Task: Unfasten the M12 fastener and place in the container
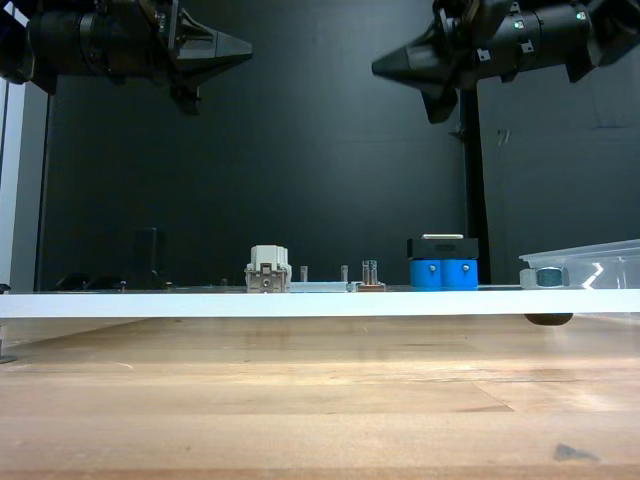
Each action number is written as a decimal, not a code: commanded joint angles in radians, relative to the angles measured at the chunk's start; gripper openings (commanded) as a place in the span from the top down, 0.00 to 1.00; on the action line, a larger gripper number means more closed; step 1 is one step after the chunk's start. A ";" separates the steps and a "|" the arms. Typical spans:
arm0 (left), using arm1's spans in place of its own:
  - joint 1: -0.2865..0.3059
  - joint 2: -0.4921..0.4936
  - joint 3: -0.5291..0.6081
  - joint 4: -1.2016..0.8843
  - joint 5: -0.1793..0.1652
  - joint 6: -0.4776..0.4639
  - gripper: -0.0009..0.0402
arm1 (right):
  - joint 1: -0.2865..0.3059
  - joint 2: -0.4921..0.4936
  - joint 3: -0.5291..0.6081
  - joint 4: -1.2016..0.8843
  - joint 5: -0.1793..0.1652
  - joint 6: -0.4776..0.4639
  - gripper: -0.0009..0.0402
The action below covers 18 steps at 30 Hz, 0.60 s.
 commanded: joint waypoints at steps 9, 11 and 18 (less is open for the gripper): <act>0.000 0.000 0.000 0.000 0.000 0.000 0.98 | 0.096 0.069 0.235 -0.546 0.081 0.145 0.98; 0.000 0.000 0.000 0.000 0.000 0.000 0.98 | 0.117 0.099 0.280 -0.618 0.080 0.178 0.98; 0.000 0.000 0.000 0.000 0.000 0.000 0.98 | 0.188 0.240 0.476 -0.918 0.080 0.295 0.98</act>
